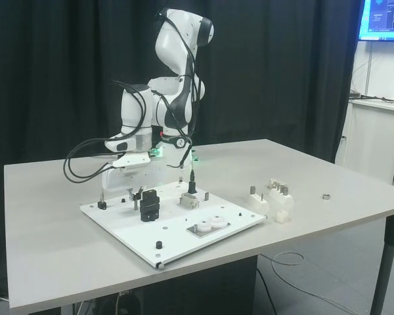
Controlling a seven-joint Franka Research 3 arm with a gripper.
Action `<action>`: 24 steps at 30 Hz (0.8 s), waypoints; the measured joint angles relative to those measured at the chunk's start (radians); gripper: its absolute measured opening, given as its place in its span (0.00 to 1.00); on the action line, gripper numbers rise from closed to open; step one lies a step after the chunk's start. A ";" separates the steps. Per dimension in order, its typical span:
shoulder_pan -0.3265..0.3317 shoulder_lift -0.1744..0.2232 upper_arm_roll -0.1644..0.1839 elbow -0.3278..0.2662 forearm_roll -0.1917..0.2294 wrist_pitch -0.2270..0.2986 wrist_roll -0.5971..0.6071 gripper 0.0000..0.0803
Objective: Insert square peg 2.
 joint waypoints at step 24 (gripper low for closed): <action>0.016 -0.021 0.000 -0.001 0.003 -0.025 -0.032 0.63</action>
